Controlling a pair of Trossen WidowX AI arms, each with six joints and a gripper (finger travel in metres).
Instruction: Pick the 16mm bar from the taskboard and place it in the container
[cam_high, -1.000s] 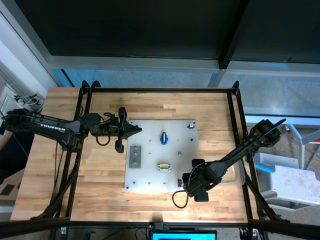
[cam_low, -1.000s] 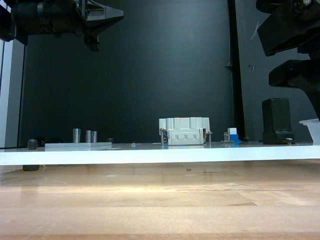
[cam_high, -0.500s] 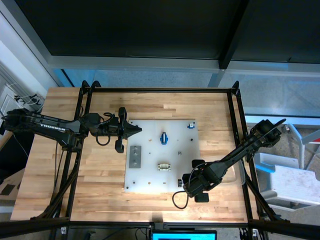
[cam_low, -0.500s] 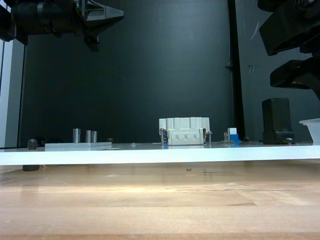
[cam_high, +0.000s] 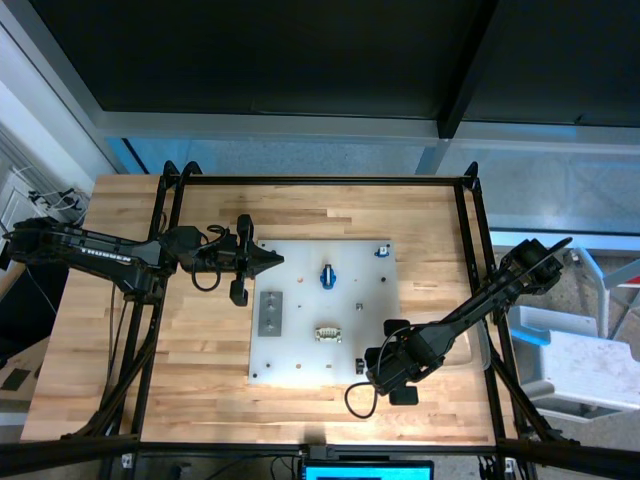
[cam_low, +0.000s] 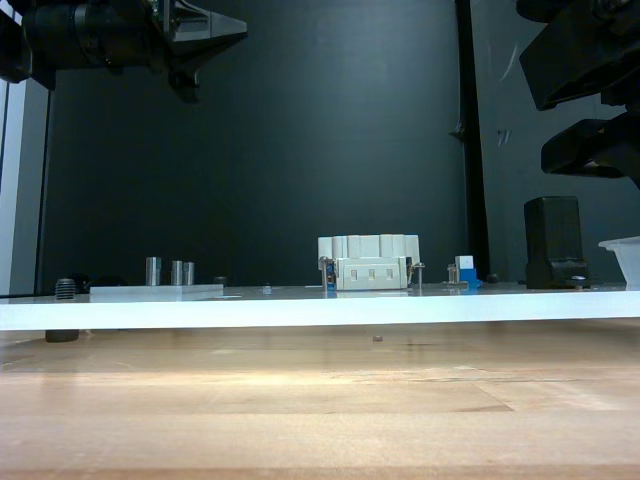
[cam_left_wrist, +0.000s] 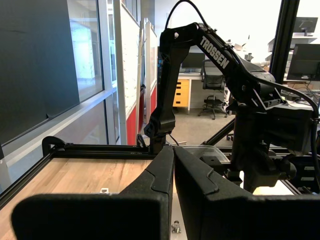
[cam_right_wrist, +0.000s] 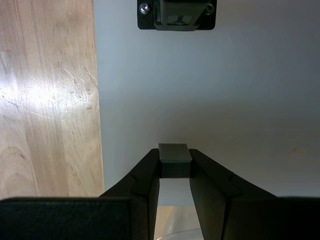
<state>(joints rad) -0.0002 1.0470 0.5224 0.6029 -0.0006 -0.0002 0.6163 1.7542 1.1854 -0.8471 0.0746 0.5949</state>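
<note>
Bar (cam_right_wrist: 175, 152): small grey piece, seen end-on, clamped between the fingers of the right gripper (cam_right_wrist: 175, 162) and hanging over the near right corner of the taskboard (cam_right_wrist: 240, 90), close to where the white plate meets the bare table (cam_right_wrist: 45, 100). A black holder (cam_right_wrist: 176, 14) is bolted to the board just ahead of it. Step in hand, as I judge it: the pick is done and the carry has yet to be made. The next move calls for swinging the bar right, off the board, to the container (cam_low: 622, 262) beside the board's right edge, then lowering over its rim before letting go. The left gripper (cam_left_wrist: 173, 150) hangs high over the board's far left edge, fingers pressed together on nothing. Only the right wrist view shows the bar. The low view shows the right gripper well above the board. The high view gives the layout.
</note>
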